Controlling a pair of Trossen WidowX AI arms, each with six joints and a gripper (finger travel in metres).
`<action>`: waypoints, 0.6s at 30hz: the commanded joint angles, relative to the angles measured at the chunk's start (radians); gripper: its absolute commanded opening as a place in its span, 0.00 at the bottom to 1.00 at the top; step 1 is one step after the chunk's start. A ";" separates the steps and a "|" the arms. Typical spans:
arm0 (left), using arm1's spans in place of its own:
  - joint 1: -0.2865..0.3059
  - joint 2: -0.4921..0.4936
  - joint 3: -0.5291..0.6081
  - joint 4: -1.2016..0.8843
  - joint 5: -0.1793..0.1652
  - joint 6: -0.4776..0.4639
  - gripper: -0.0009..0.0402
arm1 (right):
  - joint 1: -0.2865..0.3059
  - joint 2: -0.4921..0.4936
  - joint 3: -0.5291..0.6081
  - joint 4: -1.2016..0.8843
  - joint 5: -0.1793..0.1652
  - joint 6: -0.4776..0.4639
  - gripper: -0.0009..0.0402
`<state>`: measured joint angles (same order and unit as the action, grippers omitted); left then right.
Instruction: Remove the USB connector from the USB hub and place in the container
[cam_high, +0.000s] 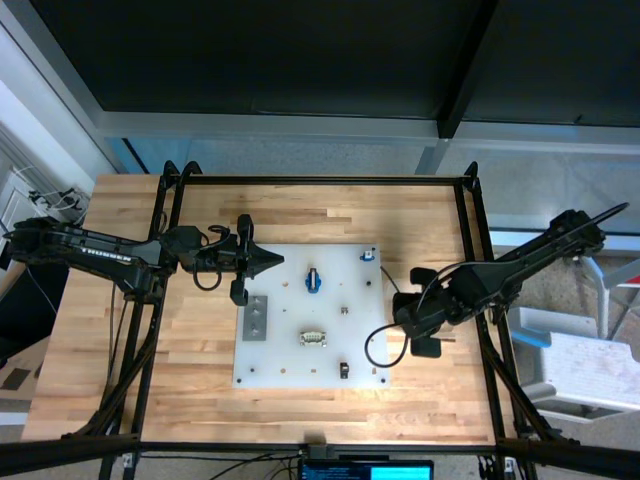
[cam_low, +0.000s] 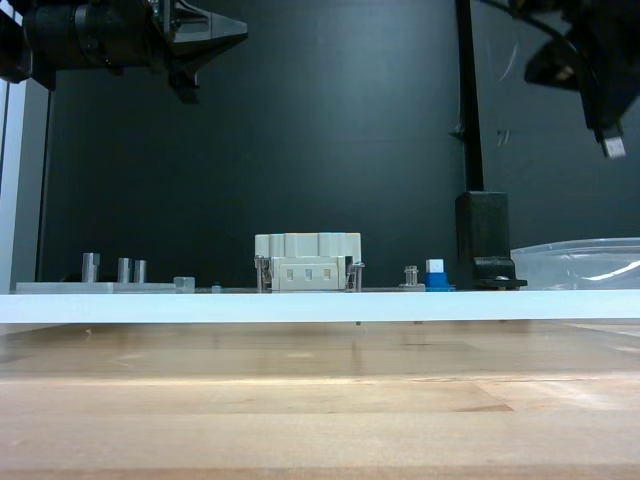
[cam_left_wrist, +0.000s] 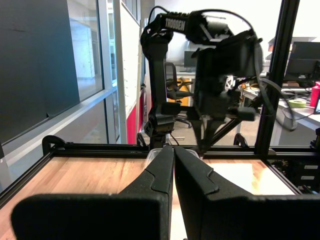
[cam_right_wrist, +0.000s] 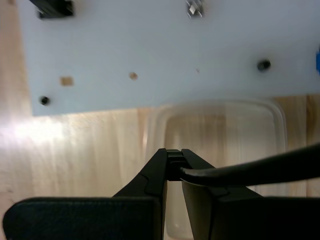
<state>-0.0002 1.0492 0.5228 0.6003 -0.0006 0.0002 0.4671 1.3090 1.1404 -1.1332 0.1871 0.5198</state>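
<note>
My right gripper (cam_right_wrist: 172, 172) hangs above the container (cam_right_wrist: 215, 107), a clear shallow tray on the wood just off the white board's right edge. It is shut on the USB connector (cam_right_wrist: 173, 169), whose black lead trails off sideways. In the low view the plug's silver tip (cam_low: 613, 145) points down, well above the tray (cam_low: 590, 262). The USB hub (cam_high: 343, 370) is a small black block near the board's front edge, also seen as (cam_low: 484, 240), with nothing plugged in. My left gripper (cam_high: 268, 260) is shut and empty, held high over the board's left edge.
The white board (cam_high: 290, 375) carries a grey block with pegs (cam_high: 257, 320), a beige rectangular fitting (cam_high: 313, 339) and blue parts (cam_high: 312, 280). A black frame rail (cam_high: 472, 260) runs along the table's right side behind the right arm.
</note>
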 joint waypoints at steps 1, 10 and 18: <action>0.000 0.000 0.000 0.000 0.000 0.000 0.02 | -0.014 -0.041 -0.055 0.004 -0.002 0.016 0.02; 0.000 0.000 0.000 0.000 0.000 0.000 0.02 | -0.040 -0.130 -0.155 -0.002 -0.033 0.026 0.02; 0.000 0.000 0.000 0.000 0.000 0.000 0.02 | -0.053 -0.212 -0.259 -0.002 -0.060 0.062 0.02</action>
<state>-0.0002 1.0489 0.5228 0.6003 -0.0010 0.0002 0.4156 1.1069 0.8959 -1.1362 0.1303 0.5743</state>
